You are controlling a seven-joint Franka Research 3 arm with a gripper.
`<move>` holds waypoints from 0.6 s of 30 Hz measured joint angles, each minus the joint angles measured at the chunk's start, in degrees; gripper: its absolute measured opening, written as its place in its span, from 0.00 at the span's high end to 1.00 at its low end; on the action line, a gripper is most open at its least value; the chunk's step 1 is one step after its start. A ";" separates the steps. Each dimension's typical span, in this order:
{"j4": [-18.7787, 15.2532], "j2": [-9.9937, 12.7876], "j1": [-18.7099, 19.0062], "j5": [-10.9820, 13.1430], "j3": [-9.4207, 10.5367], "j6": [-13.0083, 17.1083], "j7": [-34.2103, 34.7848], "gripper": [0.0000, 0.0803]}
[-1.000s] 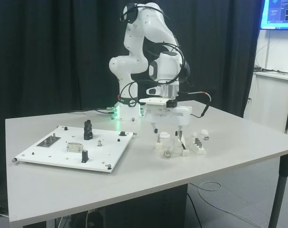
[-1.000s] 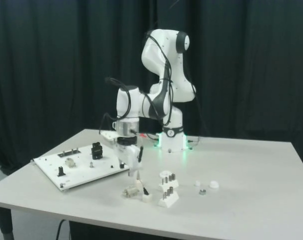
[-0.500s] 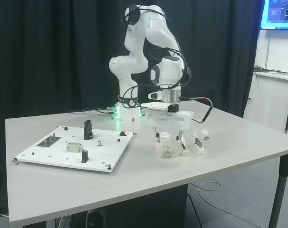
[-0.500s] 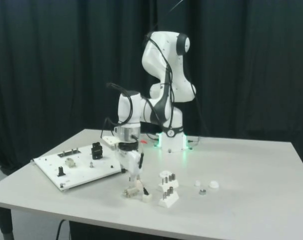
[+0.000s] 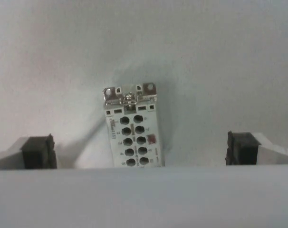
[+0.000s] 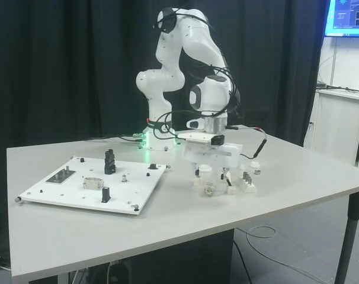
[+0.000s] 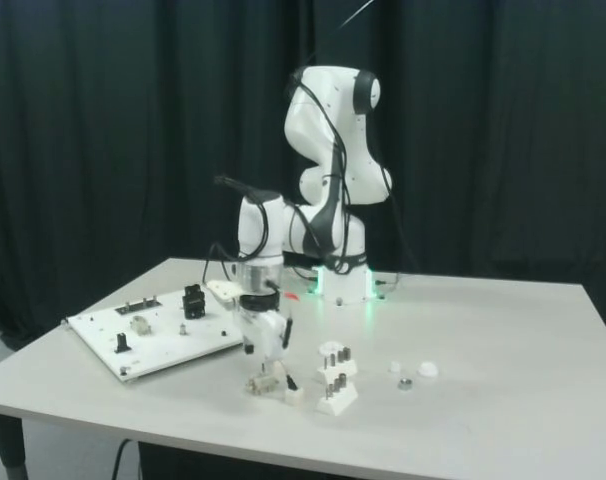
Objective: Pick waterproof.
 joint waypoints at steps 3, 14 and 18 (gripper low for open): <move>0.54 0.72 0.00 0.00 0.23 -0.31 -2.24 0.00; 2.55 3.13 -0.09 0.02 0.37 -1.96 -6.54 0.00; 3.08 3.77 -0.12 0.69 0.38 -2.70 -6.72 0.00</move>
